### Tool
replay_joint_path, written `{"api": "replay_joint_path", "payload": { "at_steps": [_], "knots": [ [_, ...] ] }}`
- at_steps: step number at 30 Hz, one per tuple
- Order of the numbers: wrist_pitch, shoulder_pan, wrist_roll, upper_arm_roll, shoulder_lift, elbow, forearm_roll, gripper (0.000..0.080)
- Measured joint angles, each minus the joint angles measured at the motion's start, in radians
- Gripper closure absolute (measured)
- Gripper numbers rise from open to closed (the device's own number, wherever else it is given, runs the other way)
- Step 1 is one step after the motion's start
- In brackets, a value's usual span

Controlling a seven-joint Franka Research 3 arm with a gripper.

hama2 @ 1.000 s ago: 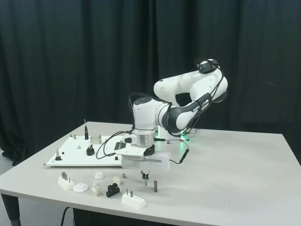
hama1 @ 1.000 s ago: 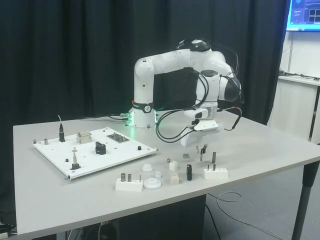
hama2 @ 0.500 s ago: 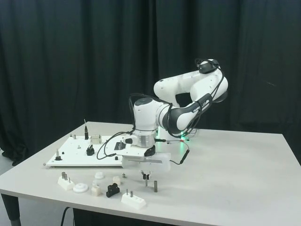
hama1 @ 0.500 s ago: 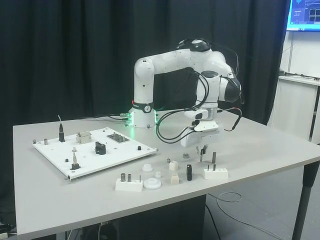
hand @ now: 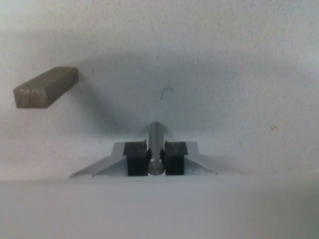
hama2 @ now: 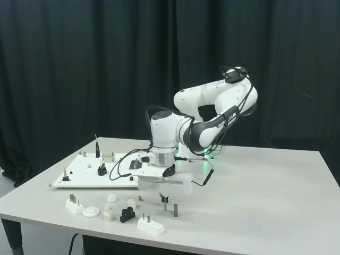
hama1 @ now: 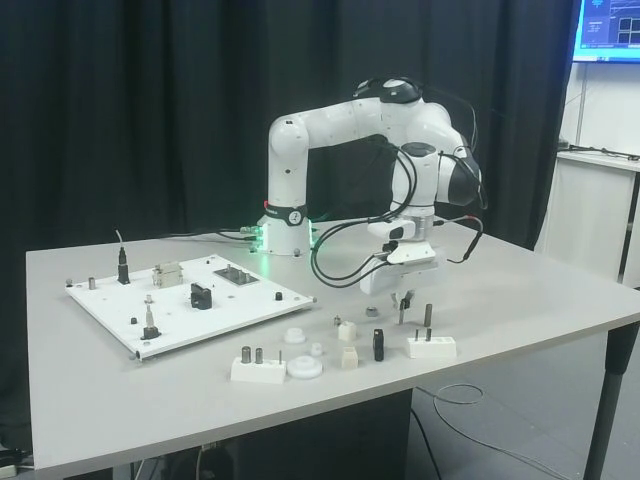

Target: Place round peg 2.

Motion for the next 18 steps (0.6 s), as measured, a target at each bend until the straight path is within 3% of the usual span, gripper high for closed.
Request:
{"api": "replay_joint_path", "payload": {
  "at_steps": [17,18],
  "knots": [
    [-0.001,0.000,0.007,0.001,0.000,-0.003,0.000,0.0731],
    [-0.001,0.000,0.007,0.001,0.000,-0.003,0.000,0.0241]
  ]
}}
